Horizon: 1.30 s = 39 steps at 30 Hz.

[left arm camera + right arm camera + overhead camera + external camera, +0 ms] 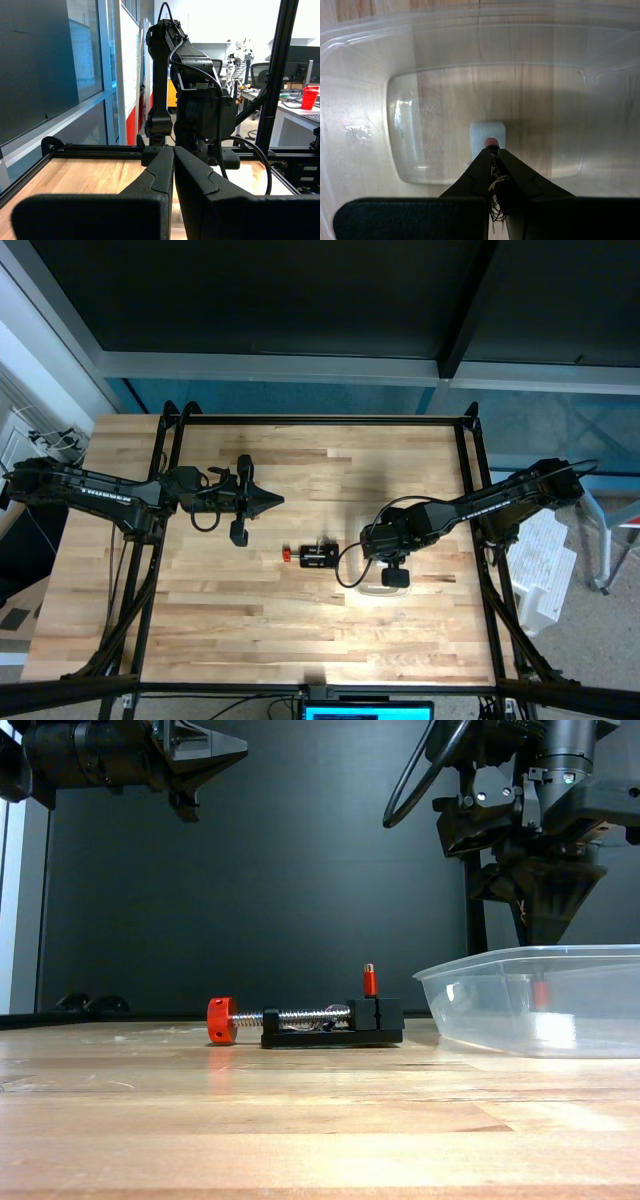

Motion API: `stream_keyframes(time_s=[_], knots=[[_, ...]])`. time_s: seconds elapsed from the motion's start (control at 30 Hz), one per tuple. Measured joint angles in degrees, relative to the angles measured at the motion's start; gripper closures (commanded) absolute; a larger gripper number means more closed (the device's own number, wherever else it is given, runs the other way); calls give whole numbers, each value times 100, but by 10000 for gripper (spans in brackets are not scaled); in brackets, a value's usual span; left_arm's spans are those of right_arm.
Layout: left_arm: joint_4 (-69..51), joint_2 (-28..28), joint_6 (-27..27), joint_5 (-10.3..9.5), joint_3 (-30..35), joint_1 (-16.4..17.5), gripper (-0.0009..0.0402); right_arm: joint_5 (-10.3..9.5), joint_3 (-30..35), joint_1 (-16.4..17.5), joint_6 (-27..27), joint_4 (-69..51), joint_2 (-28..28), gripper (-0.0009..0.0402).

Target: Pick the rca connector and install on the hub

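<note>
Right gripper (pixel 493 152) pinching rca connector (pixel 491 143) upright in tray (pixel 480 967), left gripper (pixel 270 501) aloft, jaws together

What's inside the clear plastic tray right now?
The right end effector, shut on a red-tipped connector over a small pale block. Its fingers cover the connector's body. The left end effector hangs away, high.

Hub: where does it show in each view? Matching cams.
High: hub at the centre of the table, between the left gripper, hovering shut, and the right gripper over the clear tray.
Low: left of centre on the table, beside the tray.
Left wrist: not in it.
Right wrist: not in it; right gripper shut on the rca connector inside the tray.
Landmark: the tray.
</note>
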Motion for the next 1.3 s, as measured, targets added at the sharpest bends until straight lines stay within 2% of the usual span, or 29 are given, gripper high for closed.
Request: stream_keyframes(time_s=[1.03,1.3], knots=[[0,0,0,2,-2,0,393,-9,-295,20,22,317,-7,392],[0,0,0,0,0,0,393,-7,-297,22,24,304,-7,354]])
